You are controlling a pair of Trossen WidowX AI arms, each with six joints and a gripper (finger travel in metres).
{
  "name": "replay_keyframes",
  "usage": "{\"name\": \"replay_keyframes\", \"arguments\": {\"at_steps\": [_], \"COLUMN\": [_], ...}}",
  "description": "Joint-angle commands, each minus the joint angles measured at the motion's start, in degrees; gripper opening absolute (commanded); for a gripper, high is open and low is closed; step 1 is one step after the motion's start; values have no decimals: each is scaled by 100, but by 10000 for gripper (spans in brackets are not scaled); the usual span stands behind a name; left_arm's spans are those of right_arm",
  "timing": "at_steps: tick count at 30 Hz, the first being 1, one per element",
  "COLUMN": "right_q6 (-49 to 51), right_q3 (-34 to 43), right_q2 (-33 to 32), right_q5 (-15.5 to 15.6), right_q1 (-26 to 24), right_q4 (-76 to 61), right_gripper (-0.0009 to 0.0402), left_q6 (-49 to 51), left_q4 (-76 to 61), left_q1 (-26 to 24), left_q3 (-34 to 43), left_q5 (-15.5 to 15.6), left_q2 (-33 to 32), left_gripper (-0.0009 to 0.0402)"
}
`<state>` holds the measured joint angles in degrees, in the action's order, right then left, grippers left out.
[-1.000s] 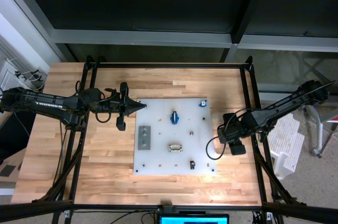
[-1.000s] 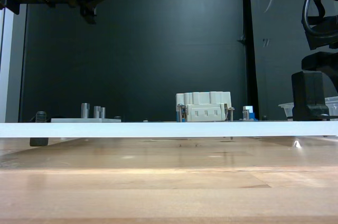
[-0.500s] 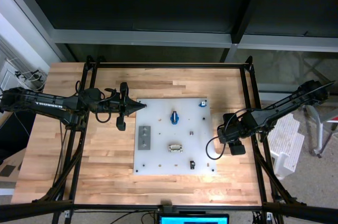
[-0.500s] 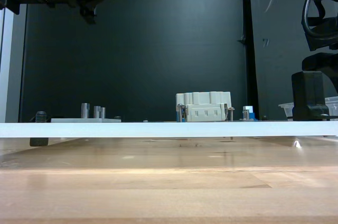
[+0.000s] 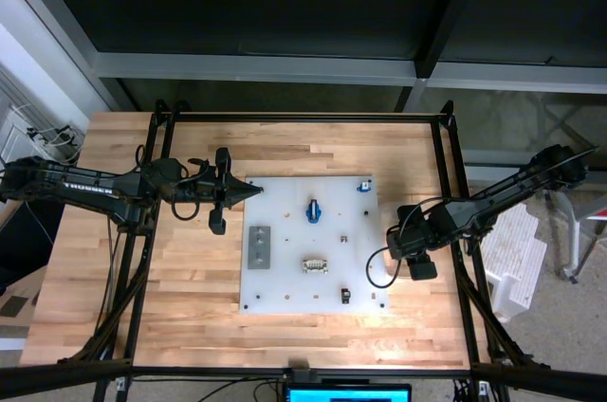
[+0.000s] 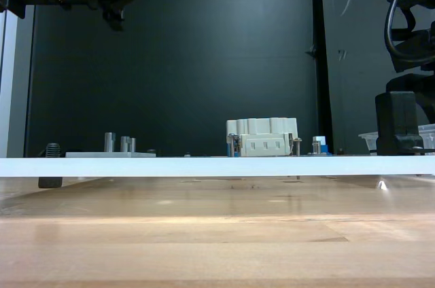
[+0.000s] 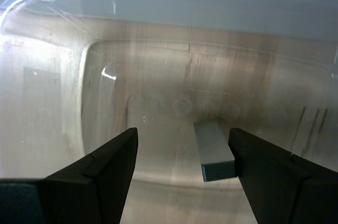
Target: Pick the 16mm bar and install on taskboard
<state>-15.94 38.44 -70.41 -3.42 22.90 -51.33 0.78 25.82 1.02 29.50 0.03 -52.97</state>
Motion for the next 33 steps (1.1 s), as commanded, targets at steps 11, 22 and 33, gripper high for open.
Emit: {"name": "replay_keyframes", "arguments": {"at_steps": [11,22,33], "right_q6": [4,4,4], "right_q3": [-7,-7,-7], "right_q2": [-52,-52,-52], "right_q5": [-4,-4,-4], "right_q1": [-4,-13,-20], "right_q4": [72,87,90], "right_gripper": [240,240,240], "left_q6": [-2,-2,-2], "left_q4": [2,2,2], "left_q1": [2,0,0], "left_q3": [0,0,0], "left_q5": [0,0,0], "left_q2": [0,0,0], "left_gripper": [0,0,0]}}
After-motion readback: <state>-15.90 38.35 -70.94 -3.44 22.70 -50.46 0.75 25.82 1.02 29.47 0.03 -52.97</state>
